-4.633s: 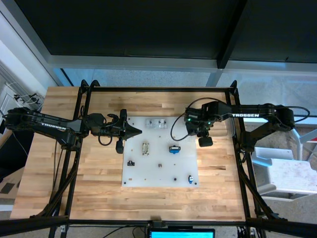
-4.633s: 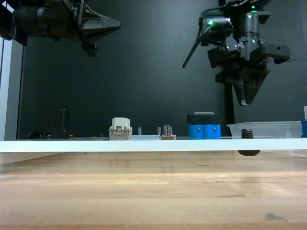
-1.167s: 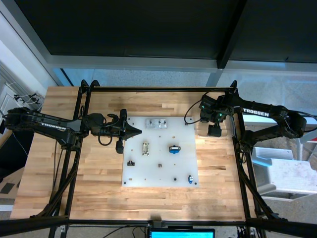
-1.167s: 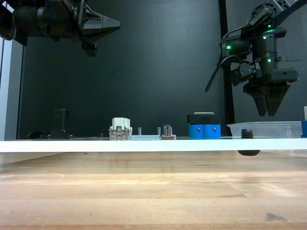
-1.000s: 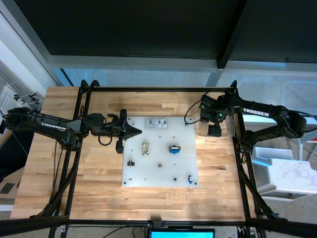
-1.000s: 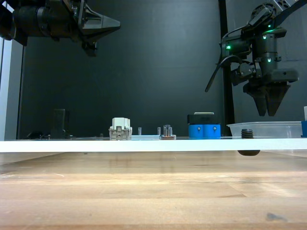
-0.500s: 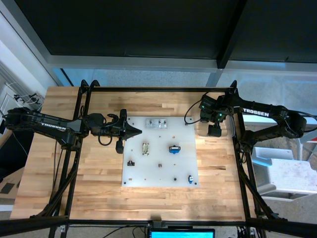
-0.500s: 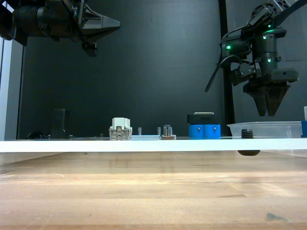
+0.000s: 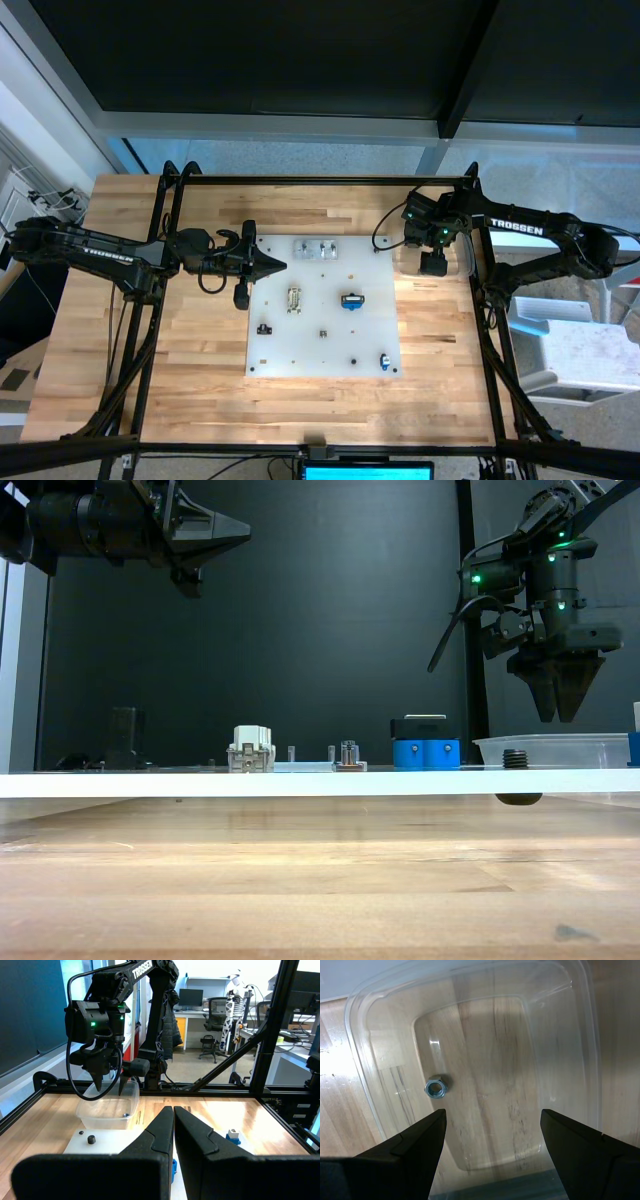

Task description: Unfasten the M12 fastener and place in the container

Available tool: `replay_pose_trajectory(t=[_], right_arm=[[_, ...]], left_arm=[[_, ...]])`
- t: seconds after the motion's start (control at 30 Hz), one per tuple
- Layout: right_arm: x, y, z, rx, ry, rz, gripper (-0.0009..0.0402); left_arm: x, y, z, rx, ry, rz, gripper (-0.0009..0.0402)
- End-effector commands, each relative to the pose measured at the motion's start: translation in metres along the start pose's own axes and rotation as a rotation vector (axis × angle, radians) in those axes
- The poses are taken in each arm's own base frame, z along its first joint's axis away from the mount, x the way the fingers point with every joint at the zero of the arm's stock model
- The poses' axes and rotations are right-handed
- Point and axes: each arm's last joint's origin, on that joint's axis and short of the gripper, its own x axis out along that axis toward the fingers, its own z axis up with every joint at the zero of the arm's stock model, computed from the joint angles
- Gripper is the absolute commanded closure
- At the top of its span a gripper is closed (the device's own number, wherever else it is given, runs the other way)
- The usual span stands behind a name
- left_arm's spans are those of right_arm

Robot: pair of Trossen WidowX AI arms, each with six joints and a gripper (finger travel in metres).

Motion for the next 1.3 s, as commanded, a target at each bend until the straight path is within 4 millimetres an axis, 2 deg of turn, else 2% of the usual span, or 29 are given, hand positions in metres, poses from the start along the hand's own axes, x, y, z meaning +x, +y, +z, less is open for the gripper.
replay_pose_trajectory(t=[0.03, 1.3], right_arm=[[-0.0001, 0.0001, 0.0000, 0.000, 0.000, 0.000, 0.0130], [-0.0001, 0.0000, -0.0002, -0.002, 0.002, 0.001, 0.0130]], left_arm=[[0.0000, 0.0000, 0.0002, 0.000, -0.001, 0.000, 0.0393], [0.0000, 0.0000, 0.0002, 0.000, -0.001, 0.000, 0.0393]])
